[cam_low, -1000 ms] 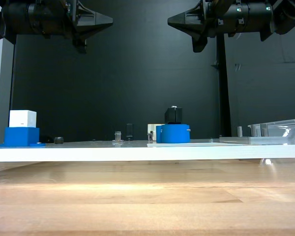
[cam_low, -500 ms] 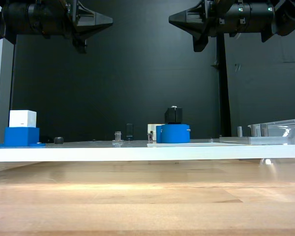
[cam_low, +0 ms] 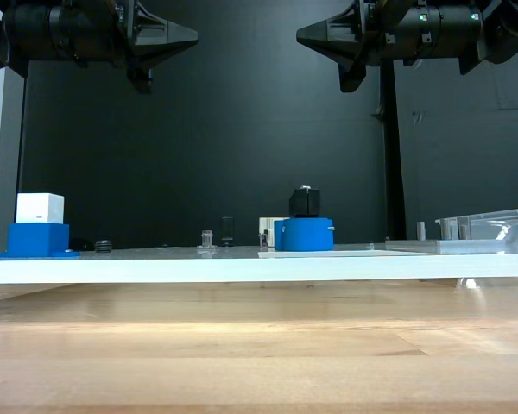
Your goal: Remove the 16mm cylinder and place in the container
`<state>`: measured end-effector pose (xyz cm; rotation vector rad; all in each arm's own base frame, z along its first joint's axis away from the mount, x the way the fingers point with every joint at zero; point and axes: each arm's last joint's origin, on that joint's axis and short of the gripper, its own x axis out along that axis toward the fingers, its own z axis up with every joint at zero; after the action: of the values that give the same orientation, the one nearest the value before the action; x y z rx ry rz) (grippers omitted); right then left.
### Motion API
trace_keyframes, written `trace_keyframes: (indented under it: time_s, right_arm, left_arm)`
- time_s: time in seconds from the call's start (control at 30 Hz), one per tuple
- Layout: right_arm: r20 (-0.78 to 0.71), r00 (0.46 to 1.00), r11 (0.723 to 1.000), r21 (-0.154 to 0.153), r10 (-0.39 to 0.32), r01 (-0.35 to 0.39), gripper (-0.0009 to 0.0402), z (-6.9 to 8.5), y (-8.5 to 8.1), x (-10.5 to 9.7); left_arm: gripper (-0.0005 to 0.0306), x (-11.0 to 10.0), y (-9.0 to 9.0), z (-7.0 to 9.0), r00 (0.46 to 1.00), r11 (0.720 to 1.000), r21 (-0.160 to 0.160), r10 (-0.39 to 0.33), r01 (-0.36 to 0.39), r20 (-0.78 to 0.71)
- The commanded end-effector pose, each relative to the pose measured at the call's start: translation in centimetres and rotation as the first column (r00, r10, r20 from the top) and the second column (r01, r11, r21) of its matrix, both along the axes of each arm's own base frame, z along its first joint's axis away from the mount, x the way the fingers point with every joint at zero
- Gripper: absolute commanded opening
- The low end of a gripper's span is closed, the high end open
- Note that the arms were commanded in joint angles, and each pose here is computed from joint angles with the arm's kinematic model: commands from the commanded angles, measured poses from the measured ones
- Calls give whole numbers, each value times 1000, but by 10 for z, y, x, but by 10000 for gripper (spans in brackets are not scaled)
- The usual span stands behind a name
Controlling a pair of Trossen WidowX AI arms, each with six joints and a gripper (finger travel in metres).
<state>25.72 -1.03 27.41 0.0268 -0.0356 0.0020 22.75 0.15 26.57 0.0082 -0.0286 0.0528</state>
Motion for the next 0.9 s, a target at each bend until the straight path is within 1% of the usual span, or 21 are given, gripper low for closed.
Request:
trace_keyframes:
  time_s: [0.03, 0.9]
  right_arm:
    - [0, 1000, 1000, 0, -1, 1, 0, 0, 0, 0]
    - [-8, 1000, 1000, 0, -1, 1, 0, -1, 0, 0]
  left_arm:
    - [0, 0, 0, 0, 1000, 1000, 0, 0, 0, 1]
    - [0, 0, 0, 0, 1000, 1000, 0, 0, 0, 1]
